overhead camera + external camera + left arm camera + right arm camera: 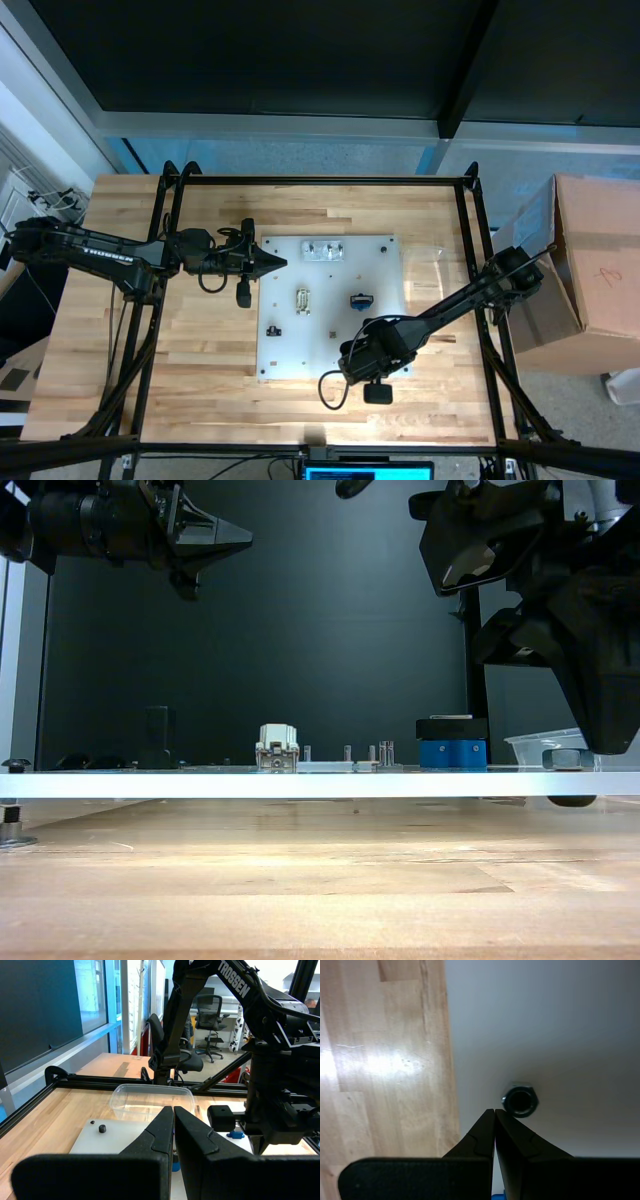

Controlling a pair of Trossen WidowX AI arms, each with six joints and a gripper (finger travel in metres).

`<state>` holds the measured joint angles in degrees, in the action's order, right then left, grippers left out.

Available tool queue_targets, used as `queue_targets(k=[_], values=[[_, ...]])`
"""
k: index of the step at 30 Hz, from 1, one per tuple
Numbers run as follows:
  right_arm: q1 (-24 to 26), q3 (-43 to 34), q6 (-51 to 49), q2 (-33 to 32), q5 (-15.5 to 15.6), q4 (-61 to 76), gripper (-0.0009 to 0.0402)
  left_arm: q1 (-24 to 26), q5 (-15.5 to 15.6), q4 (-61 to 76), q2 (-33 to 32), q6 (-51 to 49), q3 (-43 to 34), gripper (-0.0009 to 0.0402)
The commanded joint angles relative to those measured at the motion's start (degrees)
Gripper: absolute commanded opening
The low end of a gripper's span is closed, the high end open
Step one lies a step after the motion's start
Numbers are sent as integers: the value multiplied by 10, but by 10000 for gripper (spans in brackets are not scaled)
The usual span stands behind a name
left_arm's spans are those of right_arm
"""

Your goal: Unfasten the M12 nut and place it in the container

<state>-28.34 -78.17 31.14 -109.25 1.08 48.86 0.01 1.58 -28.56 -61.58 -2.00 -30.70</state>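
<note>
m12 nut (506, 1101) seemingly on its stud (520, 1101), not yet in the container (428, 258) — right gripper (494, 1111) closed empty beside it; left gripper (173, 1110) closed, raised over the board's (300, 350) left edge.

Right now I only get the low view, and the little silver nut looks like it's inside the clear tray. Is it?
Observer: No. The right wrist view shows the nut on the white board, apparently on its hidden stud.
Visitor: Is the right pincer holding it?
Observer: No. The right pincer is shut on nothing, its tips beside the nut.
Visitor: And the left one?
Observer: From above, the left pincer hangs over the white board's left edge, shut too, pointing across towards the tray.
</note>
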Motion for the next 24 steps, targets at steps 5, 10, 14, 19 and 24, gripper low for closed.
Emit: queue_targets(k=[5,10,14,19,24], values=[[0,1,-1,0,-16,11,0,0,0,0,0,0,0,0],[1,1,-3,0,-16,12,0,0,0,0,0,0,0,0],[1,1,-6,0,-16,12,0,0,0,0,0,0,0,0],[1,1,4,5,-113,43,0,0,0,0,0,0,0,0],[1,0,30,24,-158,62,0,0,0,0,0,0,0,0]])
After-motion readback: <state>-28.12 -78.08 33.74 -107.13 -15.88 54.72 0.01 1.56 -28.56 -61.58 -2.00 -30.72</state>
